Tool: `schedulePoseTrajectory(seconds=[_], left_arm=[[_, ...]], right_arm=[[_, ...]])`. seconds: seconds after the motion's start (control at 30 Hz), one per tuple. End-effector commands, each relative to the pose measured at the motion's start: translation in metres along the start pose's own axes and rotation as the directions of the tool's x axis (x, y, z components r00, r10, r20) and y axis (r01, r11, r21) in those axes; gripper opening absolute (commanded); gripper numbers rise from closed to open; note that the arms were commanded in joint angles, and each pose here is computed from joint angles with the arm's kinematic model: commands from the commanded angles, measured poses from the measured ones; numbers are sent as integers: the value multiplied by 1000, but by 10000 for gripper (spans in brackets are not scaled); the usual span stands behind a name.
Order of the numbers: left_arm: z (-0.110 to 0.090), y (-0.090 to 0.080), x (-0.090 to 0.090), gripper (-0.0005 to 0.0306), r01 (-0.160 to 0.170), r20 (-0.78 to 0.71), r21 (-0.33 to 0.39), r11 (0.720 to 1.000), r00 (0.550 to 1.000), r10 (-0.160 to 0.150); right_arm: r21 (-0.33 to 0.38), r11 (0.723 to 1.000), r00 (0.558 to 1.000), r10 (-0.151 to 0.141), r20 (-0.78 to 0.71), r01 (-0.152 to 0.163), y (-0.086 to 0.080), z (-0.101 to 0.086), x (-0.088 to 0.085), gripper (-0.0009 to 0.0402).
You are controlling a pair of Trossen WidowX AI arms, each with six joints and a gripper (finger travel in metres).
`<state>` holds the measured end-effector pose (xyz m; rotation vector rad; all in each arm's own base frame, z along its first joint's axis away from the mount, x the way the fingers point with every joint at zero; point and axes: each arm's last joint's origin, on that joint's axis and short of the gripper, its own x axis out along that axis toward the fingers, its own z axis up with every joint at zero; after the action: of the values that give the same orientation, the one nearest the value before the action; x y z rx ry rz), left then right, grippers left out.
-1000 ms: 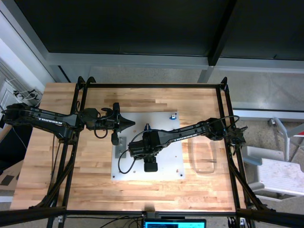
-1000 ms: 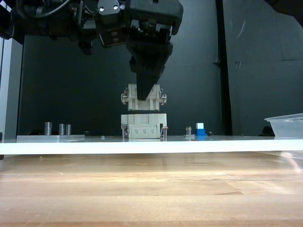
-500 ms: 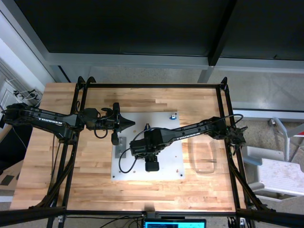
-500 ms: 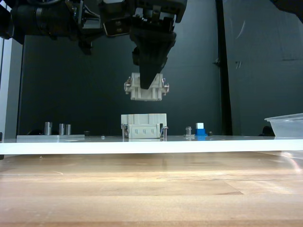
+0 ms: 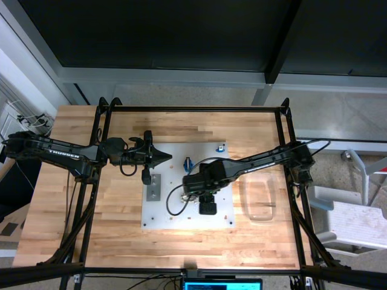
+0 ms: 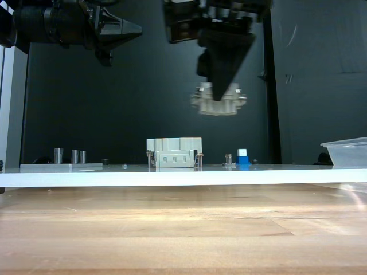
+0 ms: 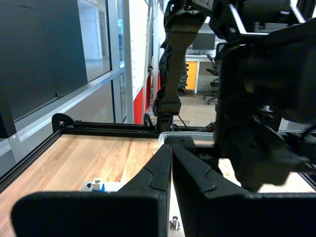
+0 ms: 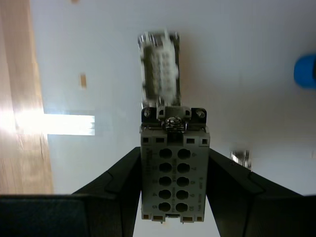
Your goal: Remove the HAN10-E connector and place it in the container
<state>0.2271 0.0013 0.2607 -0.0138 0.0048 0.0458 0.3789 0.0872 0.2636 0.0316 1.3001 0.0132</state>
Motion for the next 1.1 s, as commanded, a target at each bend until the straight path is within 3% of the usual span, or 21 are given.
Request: schedulePoseTrajectory(seconds=[0.03,0.57,1.1], left_arm=[[0,0,0,0,0,0,0,1000,1000,0],[0,0,0,0,0,0,0,1000,1000,0],[0,0,0,0,0,0,0,1000,1000,0]], right_arm=[[22,1000,1000,1,2,-1,-3,-17,-6,19],[39,999,1000,10,-2,-10,-11,-92,-28,19],[65,998,1000,23,-9,-22,-14,-147,-35,19]])
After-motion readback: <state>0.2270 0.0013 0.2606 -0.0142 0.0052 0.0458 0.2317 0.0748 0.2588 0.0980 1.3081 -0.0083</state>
